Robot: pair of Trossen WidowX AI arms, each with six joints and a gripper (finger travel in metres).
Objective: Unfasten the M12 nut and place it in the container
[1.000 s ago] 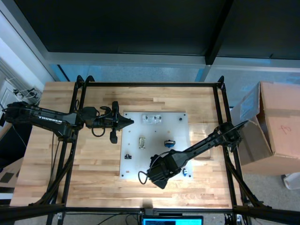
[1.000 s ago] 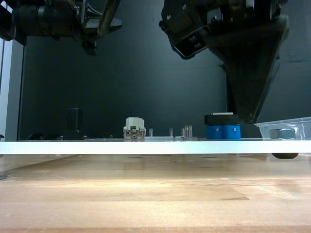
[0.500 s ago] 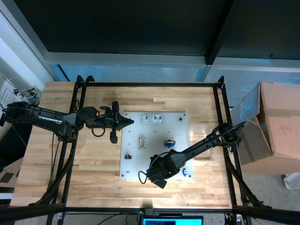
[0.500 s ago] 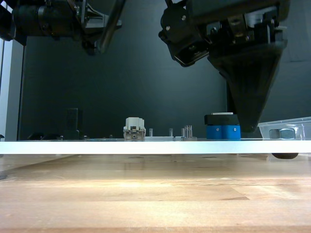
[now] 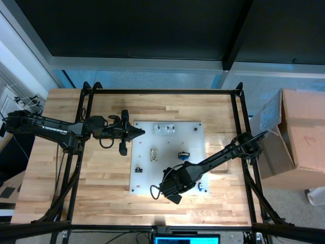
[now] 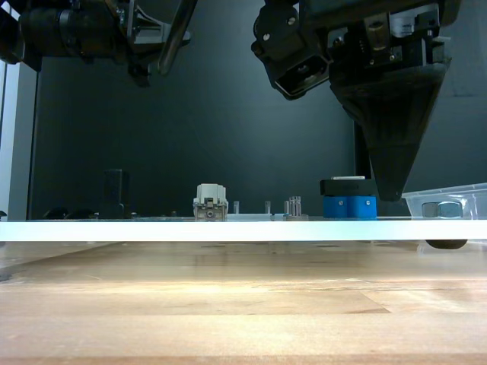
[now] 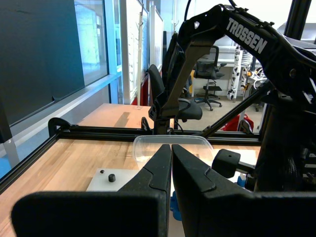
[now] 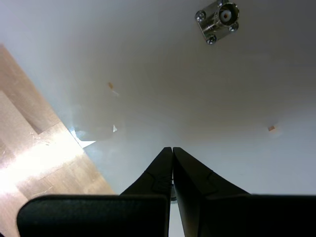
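My right gripper (image 5: 171, 192) hangs tip-down over the white board (image 5: 144, 175) near its near edge, its fingers (image 8: 163, 163) shut with nothing visible between them. In the low view its black wedge (image 6: 390, 190) ends just above the board, right of the blue connector (image 6: 348, 205). A small silvery nut-like piece (image 6: 441, 208) shows at the clear container (image 6: 456, 196); whether it sits on its stud or inside, I cannot tell, as the arm covers that spot from above. My left gripper (image 5: 137, 132) hovers shut over the board's far left edge.
A grey connector (image 6: 211, 204) and small pins (image 6: 293, 205) stand mid-board. A silver square connector (image 8: 218, 19) lies on the board ahead of the right fingers. The black frame rails (image 5: 81, 152) border the table, and a cardboard box (image 5: 297, 137) stands off to the right.
The right gripper has shifted slightly right and toward the near edge, its tip staying just above the board. The left arm and the silvery piece have not moved.
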